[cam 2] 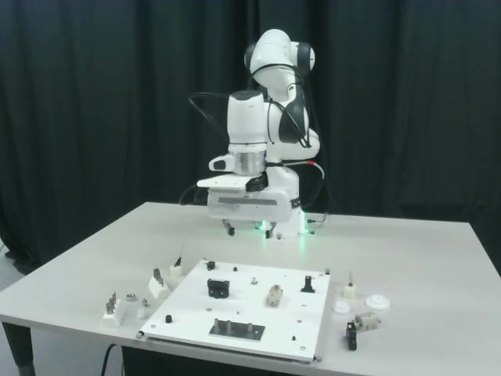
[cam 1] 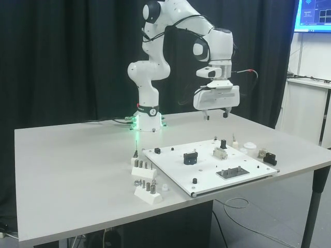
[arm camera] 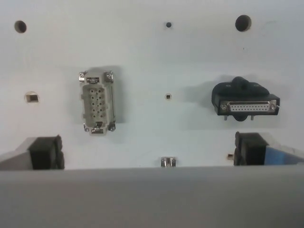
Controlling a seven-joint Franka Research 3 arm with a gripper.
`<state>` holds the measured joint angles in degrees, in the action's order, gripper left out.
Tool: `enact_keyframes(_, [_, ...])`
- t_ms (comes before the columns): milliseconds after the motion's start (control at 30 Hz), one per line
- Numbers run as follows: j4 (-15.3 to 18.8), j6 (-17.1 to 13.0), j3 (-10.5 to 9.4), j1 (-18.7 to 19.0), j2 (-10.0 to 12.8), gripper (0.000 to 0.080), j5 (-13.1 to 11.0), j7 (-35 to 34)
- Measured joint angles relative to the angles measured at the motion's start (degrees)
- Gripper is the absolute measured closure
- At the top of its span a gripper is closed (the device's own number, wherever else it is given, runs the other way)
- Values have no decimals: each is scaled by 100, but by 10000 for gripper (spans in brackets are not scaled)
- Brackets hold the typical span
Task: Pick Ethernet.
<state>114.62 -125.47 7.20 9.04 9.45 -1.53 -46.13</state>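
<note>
- Ethernet part: I cannot tell which of the small pieces it is. Nothing on the board or table shows clearly as one.
- Gripper point(arm camera: 147, 151) point(cam 1: 215, 114) point(cam 2: 247, 231): open, jaws spread wide, nothing between them. The black pads point(arm camera: 45, 152) show at either side in the wrist view.
- The gripper hangs well above the far part of the white board point(cam 1: 207, 168), touching nothing.
- Below the wrist camera are a grey multi-pin connector point(arm camera: 97, 102) point(cam 1: 221, 153) point(cam 2: 273, 295) and a black D-sub connector point(arm camera: 246, 99) point(cam 1: 190, 157) point(cam 2: 217, 287), set apart on the board.
- A small metal stud point(arm camera: 167, 162) sits between them, closer to the fingers.
- Grey plate with pegs point(cam 1: 232, 172) point(cam 2: 236, 329): on the board's near edge.
- Small dark connector point(cam 1: 266, 154) point(cam 2: 358, 323): on the table just off the board, at its right side in the first room view, near the white round parts point(cam 1: 250, 146) point(cam 2: 377, 301).
- Two white peg blocks point(cam 1: 143, 169) point(cam 1: 149, 190): on the grey table point(cam 1: 72, 155), just left of the board.
- Arm base point(cam 1: 146, 116): at the far side of the table, green light point(cam 1: 135, 121) at its foot.
</note>
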Motion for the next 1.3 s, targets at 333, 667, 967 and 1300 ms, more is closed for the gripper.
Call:
enact_keyframes(333, [0,-7,0,34,-7,3,0,-45])
enact_keyframes(667, [0,-9,-17,91,-13,3,0,-46])
enact_keyframes(967, [111,-8,-163,280,-91,3,-16,-151])
enact_keyframes(1300, [435,-9,-348,582,-331,3,-11,-549])
